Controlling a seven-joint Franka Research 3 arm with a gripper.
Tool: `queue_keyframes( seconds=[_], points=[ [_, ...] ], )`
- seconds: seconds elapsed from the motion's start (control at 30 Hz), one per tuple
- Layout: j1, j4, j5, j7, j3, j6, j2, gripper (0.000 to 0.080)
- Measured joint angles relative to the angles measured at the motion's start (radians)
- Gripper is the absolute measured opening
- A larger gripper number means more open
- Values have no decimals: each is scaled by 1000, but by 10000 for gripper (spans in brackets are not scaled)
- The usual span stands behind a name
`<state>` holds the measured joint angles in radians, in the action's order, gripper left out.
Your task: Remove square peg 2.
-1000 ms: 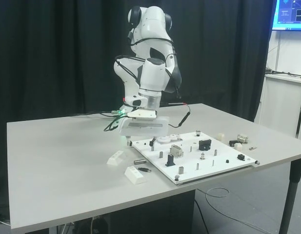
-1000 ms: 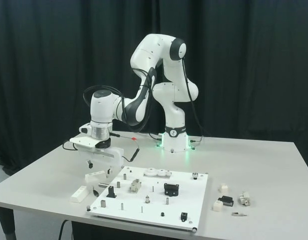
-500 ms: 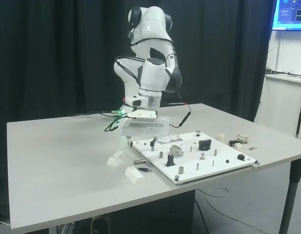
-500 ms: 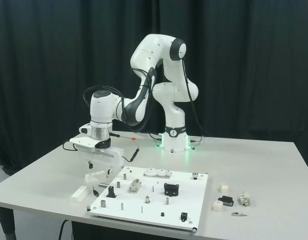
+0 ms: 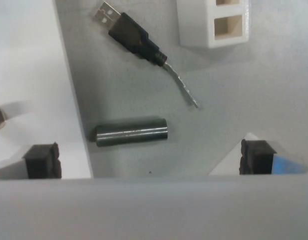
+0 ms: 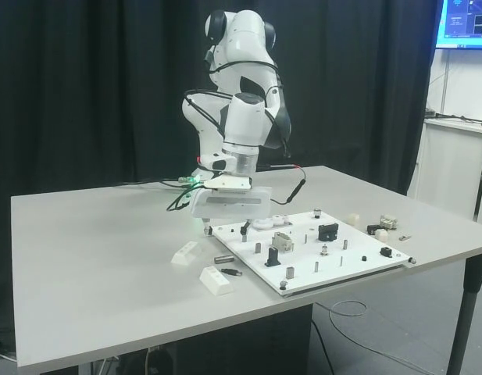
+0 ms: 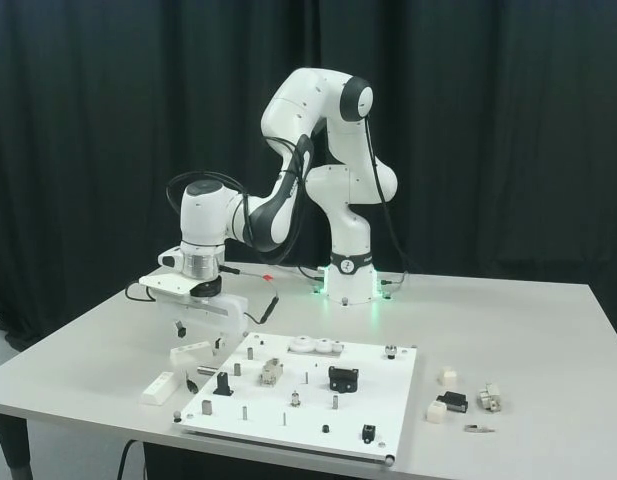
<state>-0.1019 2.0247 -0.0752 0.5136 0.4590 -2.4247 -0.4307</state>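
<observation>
While the gripper (image 5: 149, 160) stays spread, nothing has shifted since before.

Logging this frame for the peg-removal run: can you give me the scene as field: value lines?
arm: white Franka, gripper open, holding nothing
gripper position: above the board's edge, one fingertip over the board, the other over the table
board: white assembly board with small pegs and black fixtures
below gripper: grey metal cylinder lying on the grey table, beside the board
nearby: black USB plug with short cable; white block with square holes
loose parts: small pieces beyond the board's far side
</observation>
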Motion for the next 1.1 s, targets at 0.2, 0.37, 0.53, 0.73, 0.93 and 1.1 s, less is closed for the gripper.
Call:
queue_keyframes(
  seconds=[0.2, 0.37, 0.53, 0.73, 0.93, 1.1],
  points=[
    [0, -1, 0, 0, 0, 0, 0, 800],
    [0, -1, 0, 0, 0, 0, 0, 800],
    [0, -3, 0, 0, 0, 1, 0, 800],
    [0, -10, 0, 0, 0, 8, 0, 800],
    [0, -19, -2, 0, -3, 23, 0, 800],
    [0, -26, -16, 0, -13, 32, 0, 800]
  ],
)
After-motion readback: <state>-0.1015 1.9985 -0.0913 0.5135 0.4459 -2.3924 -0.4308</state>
